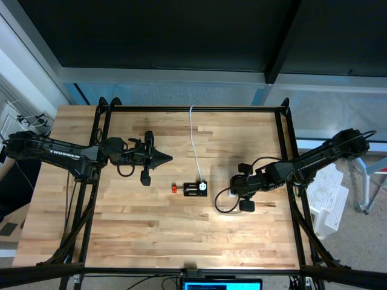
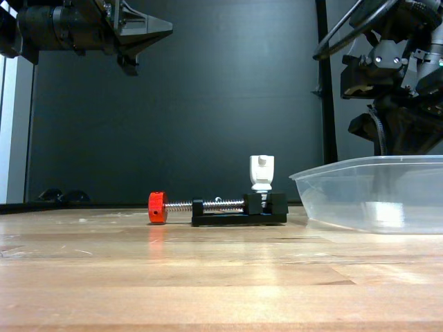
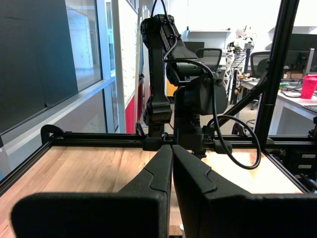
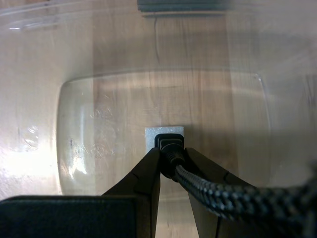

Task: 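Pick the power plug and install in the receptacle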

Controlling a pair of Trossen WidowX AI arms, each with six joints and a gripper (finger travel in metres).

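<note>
R arm nearer, L parked | right pincer (image 4: 172, 152) down inside clear plastic tray (image 4: 74, 148), clenched on tiny black power plug (image 4: 169, 142) | plug's long axis in line w/ fingers, braided cable running back between them | black block receptacle w/ red knob (image 1: 195, 188) sits just left of tray on wooden surface (image 1: 151, 229) | left pincer (image 3: 172, 147) clamped empty, high at left.

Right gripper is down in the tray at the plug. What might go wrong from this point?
1. The right gripper pinches the power plug close to its braided cable, so the plug may twist or slip on lifting.
2. The clear tray wall stands between it and the receptacle; a low carry or the trailing cable could drag the tray.
The left gripper hangs shut, well away.
</note>
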